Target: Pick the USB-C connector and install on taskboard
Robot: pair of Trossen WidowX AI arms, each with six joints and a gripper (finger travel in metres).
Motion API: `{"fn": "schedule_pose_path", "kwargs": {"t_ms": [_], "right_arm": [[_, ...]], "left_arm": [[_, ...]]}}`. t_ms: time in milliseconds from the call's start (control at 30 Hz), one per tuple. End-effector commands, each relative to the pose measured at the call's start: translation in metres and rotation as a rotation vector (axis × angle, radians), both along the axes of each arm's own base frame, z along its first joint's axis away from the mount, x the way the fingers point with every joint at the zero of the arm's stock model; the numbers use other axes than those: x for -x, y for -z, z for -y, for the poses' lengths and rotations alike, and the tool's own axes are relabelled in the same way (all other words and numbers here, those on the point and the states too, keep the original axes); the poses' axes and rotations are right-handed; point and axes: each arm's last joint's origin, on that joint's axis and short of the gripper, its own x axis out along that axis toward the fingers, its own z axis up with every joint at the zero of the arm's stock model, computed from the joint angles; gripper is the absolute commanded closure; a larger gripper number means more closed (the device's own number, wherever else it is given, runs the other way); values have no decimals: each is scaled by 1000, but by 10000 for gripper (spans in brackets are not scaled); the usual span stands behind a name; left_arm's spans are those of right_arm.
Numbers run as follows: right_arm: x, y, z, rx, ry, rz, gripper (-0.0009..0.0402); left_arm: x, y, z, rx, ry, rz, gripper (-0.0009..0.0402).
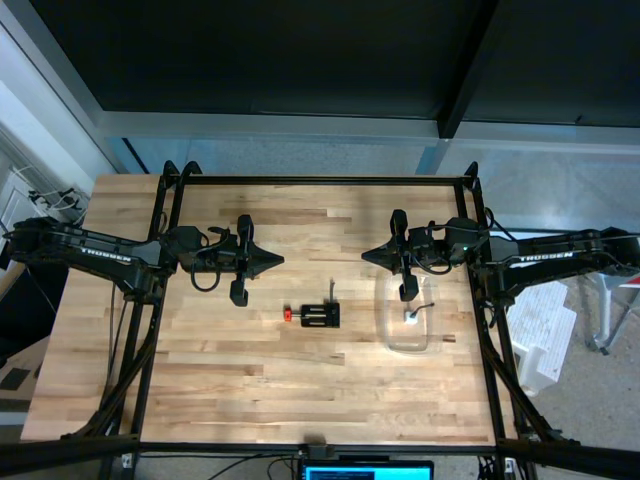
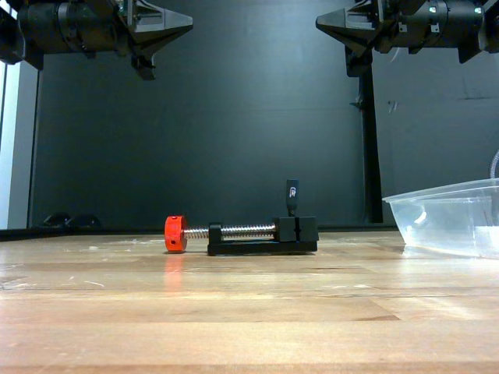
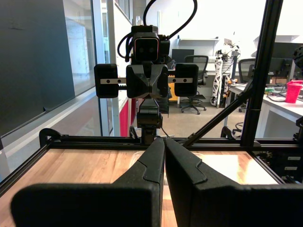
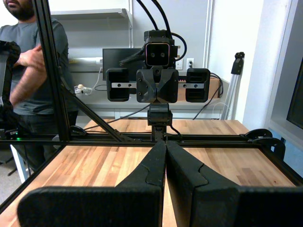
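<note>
My left gripper and right gripper hang raised above the table, arms level, tips facing each other, fingers pressed together on nothing. The USB-C connector lies in the clear tray, low beside my right gripper. The taskboard sits between both grippers, toward the near edge.

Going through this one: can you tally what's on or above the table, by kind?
Grippers: 2, left gripper and right gripper, both raised above the table, fingers shut
Taskboard: 1
Clear plastic tray: 1
USB-C connector, in the tray: 1
Small white square piece, in the tray: 1
Total: 6
</note>
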Motion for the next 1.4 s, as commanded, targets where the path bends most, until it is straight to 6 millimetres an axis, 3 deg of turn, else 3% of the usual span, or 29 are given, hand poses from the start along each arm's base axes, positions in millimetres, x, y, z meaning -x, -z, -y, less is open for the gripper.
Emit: {"fn": "schedule_pose_path", "kwargs": {"t_ms": [33, 467, 800, 1033, 1400], "right_arm": [[0, 0, 0, 0, -2, -1, 393], [0, 3, 0, -66, -3, -46, 393], [3, -6, -1, -84, 12, -429, 393], [16, -12, -4, -107, 9, -712, 393], [39, -29, -7, -139, 33, -954, 393]], "left_arm": [[0, 0, 0, 0, 0, 0, 393], [0, 0, 0, 0, 0, 0, 393], [0, 0, 0, 0, 0, 0, 393], [0, 0, 0, 0, 0, 0, 393], [0, 0, 0, 0, 0, 0, 393]]}}
